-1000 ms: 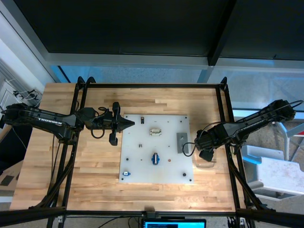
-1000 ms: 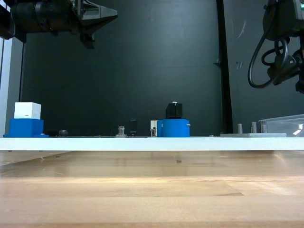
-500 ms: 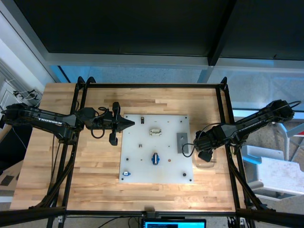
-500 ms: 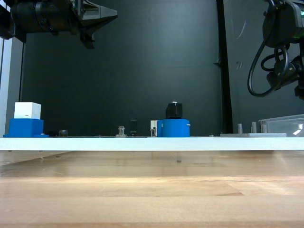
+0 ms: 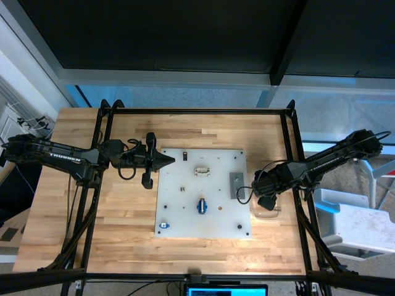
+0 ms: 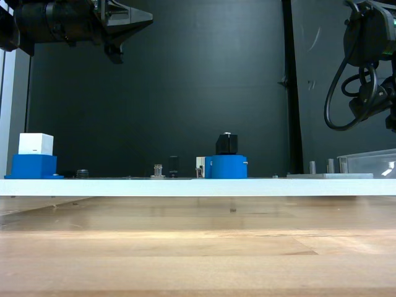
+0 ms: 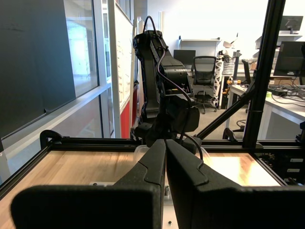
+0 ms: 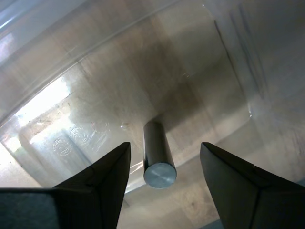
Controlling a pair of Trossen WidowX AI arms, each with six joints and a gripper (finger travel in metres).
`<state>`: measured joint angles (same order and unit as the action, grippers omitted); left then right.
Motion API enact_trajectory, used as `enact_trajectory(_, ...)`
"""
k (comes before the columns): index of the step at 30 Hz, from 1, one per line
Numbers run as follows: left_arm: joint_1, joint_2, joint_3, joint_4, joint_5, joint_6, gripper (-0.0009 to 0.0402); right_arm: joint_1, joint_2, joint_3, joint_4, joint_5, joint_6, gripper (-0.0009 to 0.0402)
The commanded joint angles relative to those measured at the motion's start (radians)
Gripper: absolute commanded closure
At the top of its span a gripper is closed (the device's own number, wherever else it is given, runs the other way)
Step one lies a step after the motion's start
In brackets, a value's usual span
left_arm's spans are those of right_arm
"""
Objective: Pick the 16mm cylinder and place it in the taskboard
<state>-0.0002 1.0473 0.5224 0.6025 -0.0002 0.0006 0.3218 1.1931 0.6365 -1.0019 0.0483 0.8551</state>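
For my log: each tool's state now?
Left tool: shut, empty, above taskboard's left edge.
Right tool: open, over the 16mm cylinder in the clear tray.

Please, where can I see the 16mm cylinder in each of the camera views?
High view: hidden below the right tool, which hovers open over the clear tray.
Low view: not discernible; only the tray's wall shows at the right.
Left wrist view: not seen; the left tool, shut, is raised by the taskboard's left edge.
Right wrist view: the 16mm cylinder lies in the tray, between the tool's fingers.
Shared landmark: the clear tray.
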Motion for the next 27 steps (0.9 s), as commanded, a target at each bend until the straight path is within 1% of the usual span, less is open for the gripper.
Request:
enact_trajectory(1, 0.000, 0.000, 0.000, 0.000, 0.000, 0.000, 0.0393, 0.000, 0.000, 0.000, 0.000, 0.003, 0.001, 0.0221)
enact_trajectory(7, 0.000, 0.000, 0.000, 0.000, 0.000, 0.000, 0.0393, 0.000, 0.000, 0.000, 0.002, 0.003, 0.001, 0.0263)
enact_trajectory(13, 0.000, 0.000, 0.000, 0.000, 0.000, 0.000, 0.0393, 0.000, 0.000, 0.000, 0.002, 0.003, 0.000, 0.0296)
enact_trajectory(20, 0.000, 0.000, 0.000, 0.000, 0.000, 0.000, 0.0393, 0.000, 0.000, 0.000, 0.003, 0.003, 0.000, 0.0324)
enact_trajectory(27, 0.000, 0.000, 0.000, 0.000, 0.000, 0.000, 0.0393, 0.000, 0.000, 0.000, 0.004, 0.003, 0.000, 0.0341)
